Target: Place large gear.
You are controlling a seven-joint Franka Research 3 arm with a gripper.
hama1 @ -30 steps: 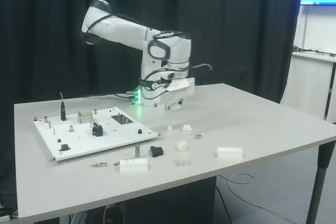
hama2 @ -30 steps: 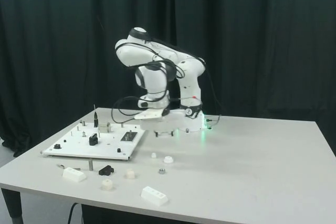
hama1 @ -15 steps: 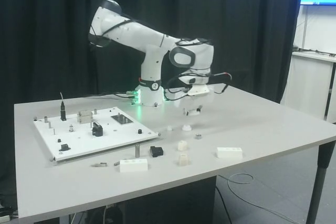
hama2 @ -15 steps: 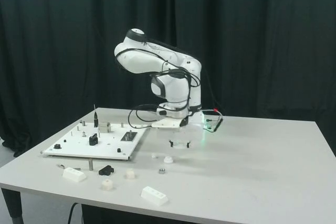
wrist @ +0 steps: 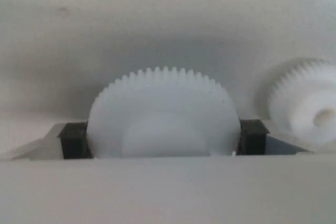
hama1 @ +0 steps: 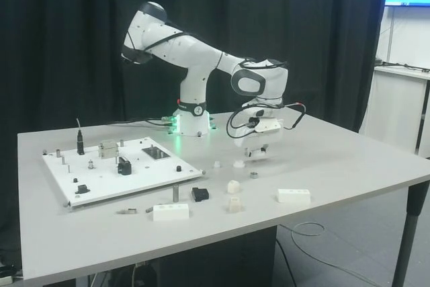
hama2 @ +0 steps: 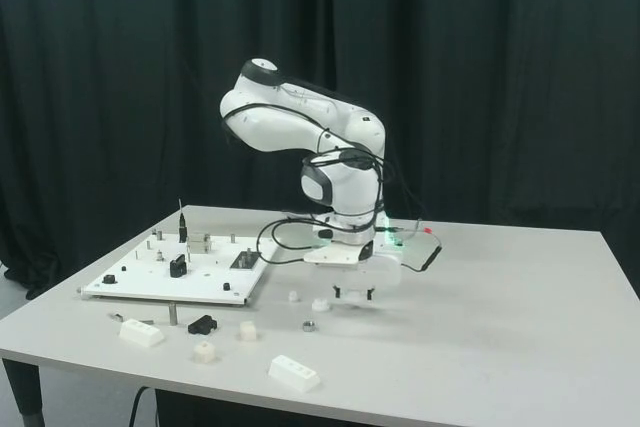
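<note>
Arm extends further from its base, away from the white board. Tool now sits lower, near the counter, just beside the loose white gears.

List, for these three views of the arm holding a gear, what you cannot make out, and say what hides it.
- Wrist view: the lower half of the large gear, cut off by the hand's body.
- Wrist view: the second gear, cut by the picture's edge.
- Room views: the gear in the hand, too small.
- Room views: small white parts on the table, too small to identify.
</note>
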